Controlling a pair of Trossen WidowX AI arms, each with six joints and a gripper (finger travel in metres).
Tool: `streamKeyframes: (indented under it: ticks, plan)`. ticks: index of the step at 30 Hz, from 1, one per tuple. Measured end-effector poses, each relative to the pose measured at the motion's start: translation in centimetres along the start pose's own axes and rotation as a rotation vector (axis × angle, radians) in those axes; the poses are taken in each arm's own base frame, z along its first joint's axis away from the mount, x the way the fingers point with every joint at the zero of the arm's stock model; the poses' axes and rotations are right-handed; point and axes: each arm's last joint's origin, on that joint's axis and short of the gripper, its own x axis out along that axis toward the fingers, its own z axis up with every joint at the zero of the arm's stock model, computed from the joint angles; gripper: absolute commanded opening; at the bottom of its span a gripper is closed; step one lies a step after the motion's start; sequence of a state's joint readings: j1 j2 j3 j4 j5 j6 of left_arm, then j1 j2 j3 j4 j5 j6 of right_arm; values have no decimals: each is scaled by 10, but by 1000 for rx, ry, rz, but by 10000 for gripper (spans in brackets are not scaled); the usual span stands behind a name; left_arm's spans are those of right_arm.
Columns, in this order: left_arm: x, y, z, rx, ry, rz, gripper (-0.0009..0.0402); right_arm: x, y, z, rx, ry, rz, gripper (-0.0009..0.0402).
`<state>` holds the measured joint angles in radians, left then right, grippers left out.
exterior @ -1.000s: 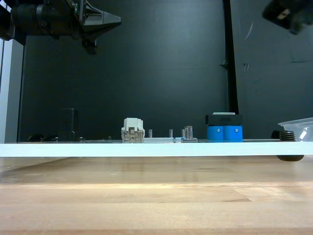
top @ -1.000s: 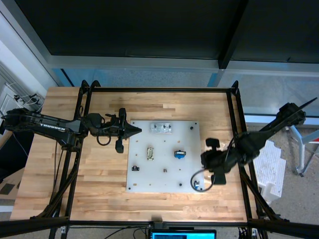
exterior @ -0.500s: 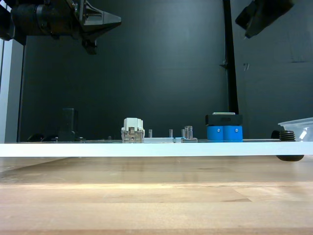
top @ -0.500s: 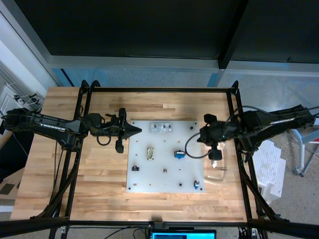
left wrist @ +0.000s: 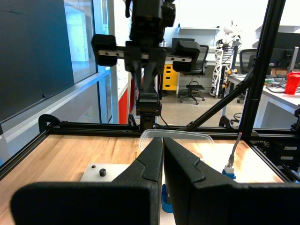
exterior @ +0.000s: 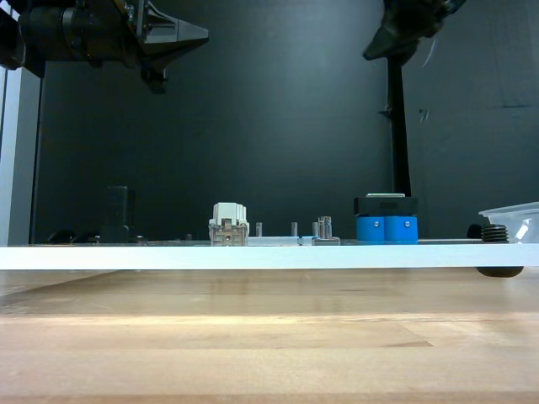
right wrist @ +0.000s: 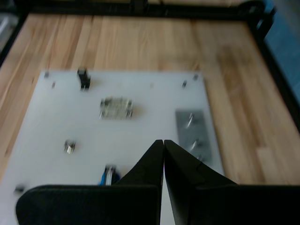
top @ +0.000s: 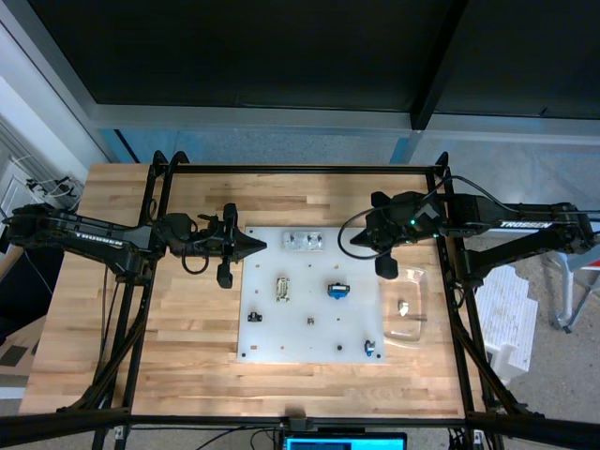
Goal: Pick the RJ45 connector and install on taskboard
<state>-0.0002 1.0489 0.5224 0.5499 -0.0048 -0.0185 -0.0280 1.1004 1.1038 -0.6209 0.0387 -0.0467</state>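
Right gripper (top: 367,236) hangs above the far right corner of the white board (top: 281,328), right of centre in the high view and in the upper right of the low view (exterior: 375,52). Its own camera shows the fingers (right wrist: 154,154) pressed together with nothing between them. Left gripper (top: 261,246) is held off the board's left edge, in the upper left of the low view (exterior: 200,35), with its tips (left wrist: 152,157) also pressed together and empty.

The connector (left wrist: 229,165) shows in the left wrist view, standing upright in the blue jack (left wrist: 228,175). Its long axis is vertical, plug end down, and the grey cable (left wrist: 236,147) rises off it with a slight lean. In the high view the jack (top: 372,351) sits at the board's lower right corner with a greyish piece on top. Beside the board, the clear tray (top: 419,281) holds only the white block (top: 403,307).
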Motion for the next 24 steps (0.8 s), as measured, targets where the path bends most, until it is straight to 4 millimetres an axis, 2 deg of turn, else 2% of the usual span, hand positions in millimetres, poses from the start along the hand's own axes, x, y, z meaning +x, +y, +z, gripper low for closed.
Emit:
streamKeyframes:
  ticks: [14,24]
  plan:
    - [0,0,0,0,0,0,0,15,-4,4,35,-336,0,0]
    - [0,0,0,0,0,0,0,23,-3,-16,45,-498,1,0]
